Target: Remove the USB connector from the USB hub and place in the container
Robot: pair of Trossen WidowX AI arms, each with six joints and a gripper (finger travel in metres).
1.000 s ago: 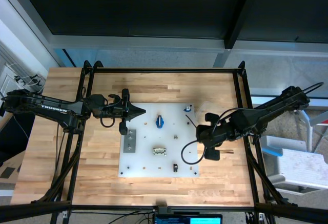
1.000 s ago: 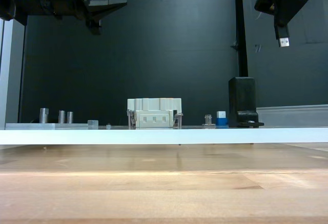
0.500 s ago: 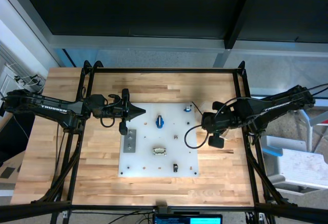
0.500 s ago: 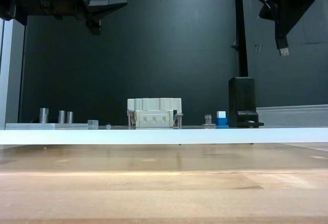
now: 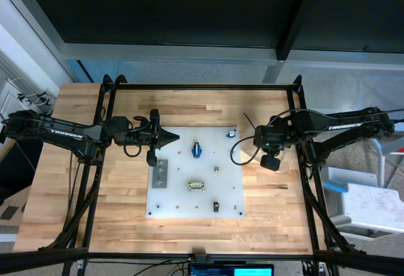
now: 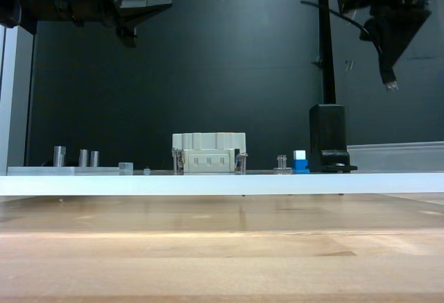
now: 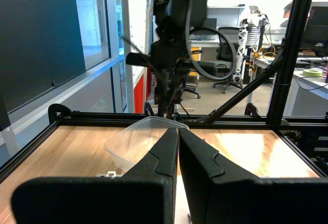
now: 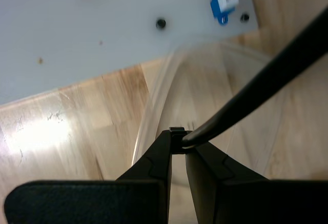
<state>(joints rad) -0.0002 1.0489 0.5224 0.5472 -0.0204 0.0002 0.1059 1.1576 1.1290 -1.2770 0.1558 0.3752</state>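
1. Two grippers were in my view. The left gripper point(image 5: 172, 138) hung in the air over the far left edge of the one white rectangular task board point(image 5: 183, 203), with its fingers pressed together on nothing.
2. The right gripper point(image 8: 178, 133) hovered just off the board's far right corner. It was pinching the single small dark USB connector point(image 6: 390, 81), and the thin black cable point(image 5: 237, 156) curled away from it in a loop.
3. I counted one clear plastic container point(image 8: 154, 100). It sat on the wooden table point(image 5: 82, 194) just beside that corner of the board, below the right gripper. The connector hung in the air over its opening and was not resting in it.
4. One tiny black rectangular USB hub point(image 5: 216, 206) stood near the board's near edge, well apart from the connector.
5. Also on the board I counted:
   - one grey block with holes point(image 5: 161, 175)
   - one silvery-beige socket point(image 5: 196, 187)
   - two blue parts, the larger blue part point(image 5: 196, 150) near the middle and the small blue-and-white part point(image 5: 231, 134) by the far right corner
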